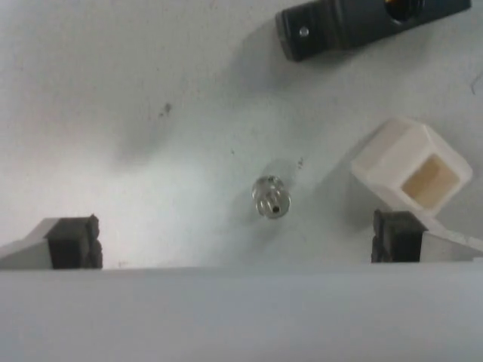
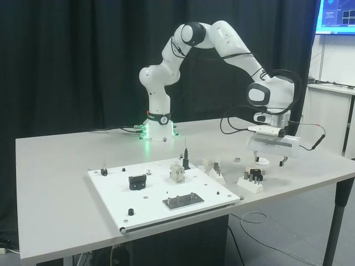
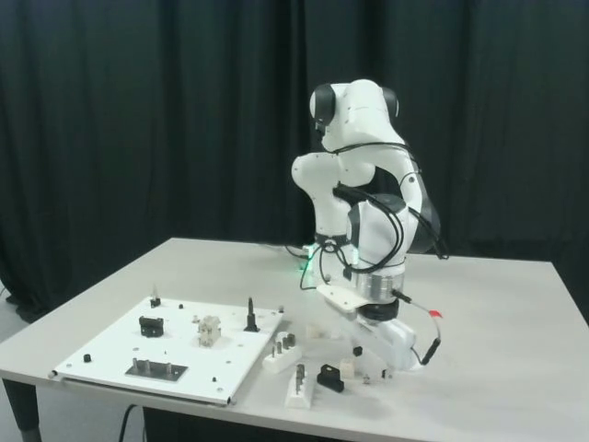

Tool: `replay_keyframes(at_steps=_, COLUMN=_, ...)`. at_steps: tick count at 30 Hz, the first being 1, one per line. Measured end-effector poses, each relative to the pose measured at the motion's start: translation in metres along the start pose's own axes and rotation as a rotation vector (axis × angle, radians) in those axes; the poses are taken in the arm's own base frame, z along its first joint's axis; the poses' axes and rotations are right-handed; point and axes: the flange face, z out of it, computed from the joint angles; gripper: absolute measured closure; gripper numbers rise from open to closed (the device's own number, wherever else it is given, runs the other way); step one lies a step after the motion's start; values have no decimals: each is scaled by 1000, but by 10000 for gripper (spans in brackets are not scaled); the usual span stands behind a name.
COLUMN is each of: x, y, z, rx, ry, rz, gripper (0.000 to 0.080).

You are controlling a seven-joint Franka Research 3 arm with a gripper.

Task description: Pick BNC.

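Observation:
The BNC point(image 1: 271, 197), a small grey metal connector, stands upright on the grey table point(image 1: 151, 90) in the wrist view. My gripper point(image 1: 235, 240) hovers above it, open, with one black fingertip point(image 1: 75, 241) on each side and nothing between them. The connector sits about midway between the fingers, a little ahead of their line. In the first room view the gripper point(image 2: 268, 162) hangs low over the table's right part, close to the front edge. The second room view shows the gripper point(image 3: 368, 354) just above the table; the connector is too small to make out there.
A white hollow block point(image 1: 411, 167) lies close to one fingertip. A black cylinder part point(image 1: 355, 26) lies farther off. A white assembly board point(image 2: 111, 183) with several fixtures covers the table's left front. White part holders point(image 2: 250, 183) stand beside the gripper.

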Motion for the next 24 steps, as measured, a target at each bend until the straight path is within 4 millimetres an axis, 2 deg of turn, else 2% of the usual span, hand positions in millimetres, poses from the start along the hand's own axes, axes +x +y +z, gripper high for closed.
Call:
replay_keyframes(at_steps=9, x=-6, y=2, z=0, rx=-19, ry=-2, rz=6, gripper=3)
replay_keyframes(at_steps=24, x=-11, y=1, z=18, rx=3, ry=-6, rz=56, gripper=3)
